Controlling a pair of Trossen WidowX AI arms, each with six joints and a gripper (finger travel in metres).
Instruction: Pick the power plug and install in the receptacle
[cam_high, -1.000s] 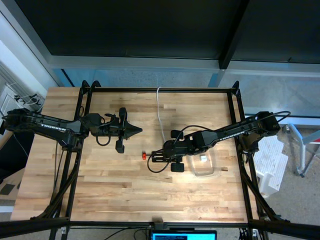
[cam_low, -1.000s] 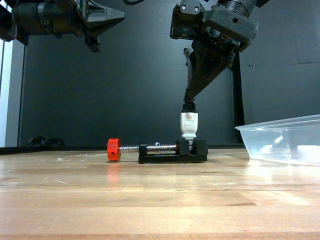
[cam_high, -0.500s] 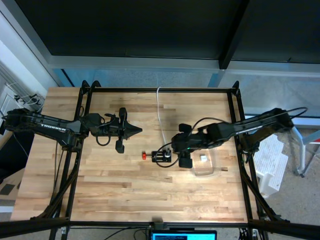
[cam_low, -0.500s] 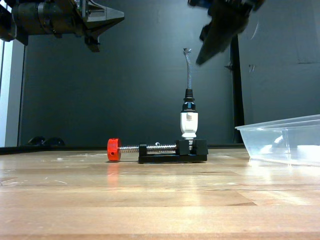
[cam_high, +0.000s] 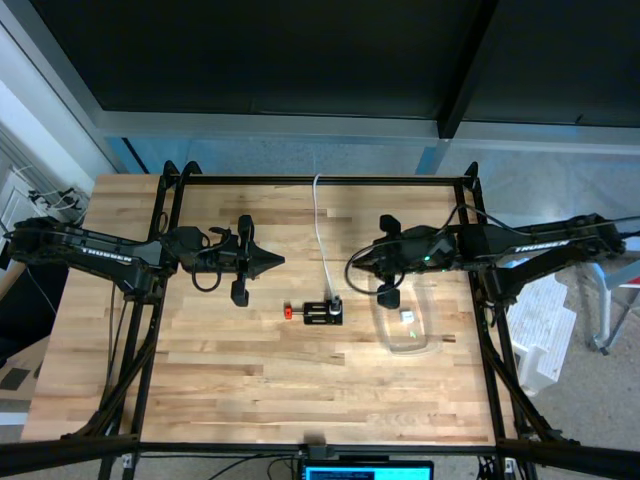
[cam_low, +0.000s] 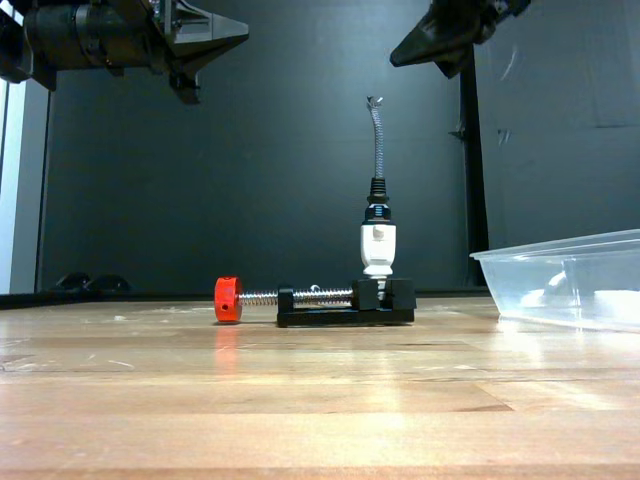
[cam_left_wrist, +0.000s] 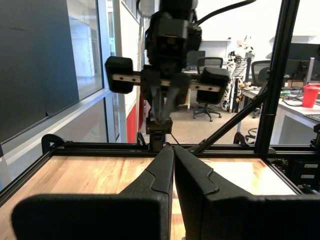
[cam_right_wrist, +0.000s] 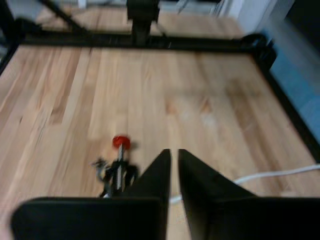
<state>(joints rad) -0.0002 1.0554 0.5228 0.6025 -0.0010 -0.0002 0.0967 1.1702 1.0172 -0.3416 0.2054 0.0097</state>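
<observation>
Quick status from my end. The power plug (cam_low: 377, 205) is seated on top of the white receptacle (cam_low: 377, 248), and the pair stands upright. A short braided lead (cam_low: 376, 135) sticks straight up out of the plug. The receptacle is clamped at the right end of the black vise (cam_low: 340, 302), and the orange-red knob (cam_low: 228, 299) pokes out on the left. All of that sits around the middle of the desk (cam_high: 230, 370). The white cord (cam_high: 320, 230) runs from the receptacle away to the far edge.

The right gripper (cam_high: 353, 267) is up in the air, just to the far right of the vise and clear of the plug. It points left, and its wrist cam shows the 2 fingers (cam_right_wrist: 161, 167) with only a narrow gap between them and nothing in it.

The left gripper (cam_high: 280, 262) hangs over the left half of the desk, well apart from the vise, tips pointing right. It's clenched, finger against finger, and empty.

The clear tray (cam_low: 540, 285) sits to the right of the vise, with 1 small white bit (cam_high: 407, 316) inside.
</observation>
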